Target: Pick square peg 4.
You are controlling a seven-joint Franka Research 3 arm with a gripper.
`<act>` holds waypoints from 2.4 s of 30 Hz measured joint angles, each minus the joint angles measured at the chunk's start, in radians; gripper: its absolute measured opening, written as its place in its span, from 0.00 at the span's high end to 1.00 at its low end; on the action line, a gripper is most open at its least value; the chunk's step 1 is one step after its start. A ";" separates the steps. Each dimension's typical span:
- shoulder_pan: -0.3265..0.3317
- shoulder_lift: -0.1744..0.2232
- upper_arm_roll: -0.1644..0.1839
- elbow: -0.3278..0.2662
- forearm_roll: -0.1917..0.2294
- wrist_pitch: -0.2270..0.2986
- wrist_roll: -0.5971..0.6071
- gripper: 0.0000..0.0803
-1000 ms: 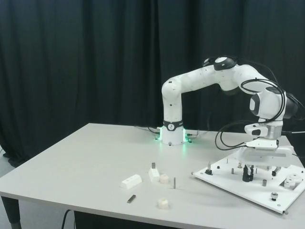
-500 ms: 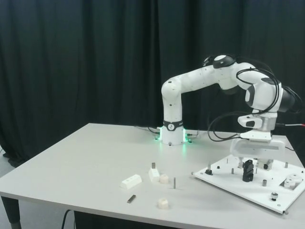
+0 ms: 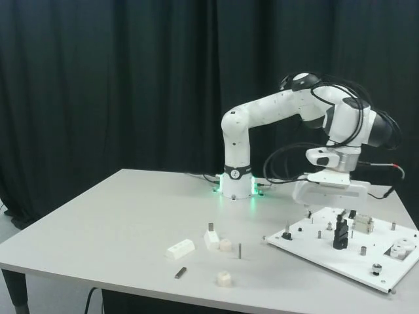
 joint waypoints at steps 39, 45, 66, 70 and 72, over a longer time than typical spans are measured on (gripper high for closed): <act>0.026 -0.001 -0.070 -0.499 -0.020 0.051 -0.609 0.00; 0.035 -0.002 -0.071 -0.578 0.013 0.094 -0.685 0.00; 0.046 -0.002 -0.083 -0.781 0.147 0.195 -0.883 0.00; 0.046 -0.001 -0.081 -0.811 0.172 0.201 -0.913 0.00; 0.046 -0.001 -0.081 -0.825 0.187 0.203 -0.935 0.00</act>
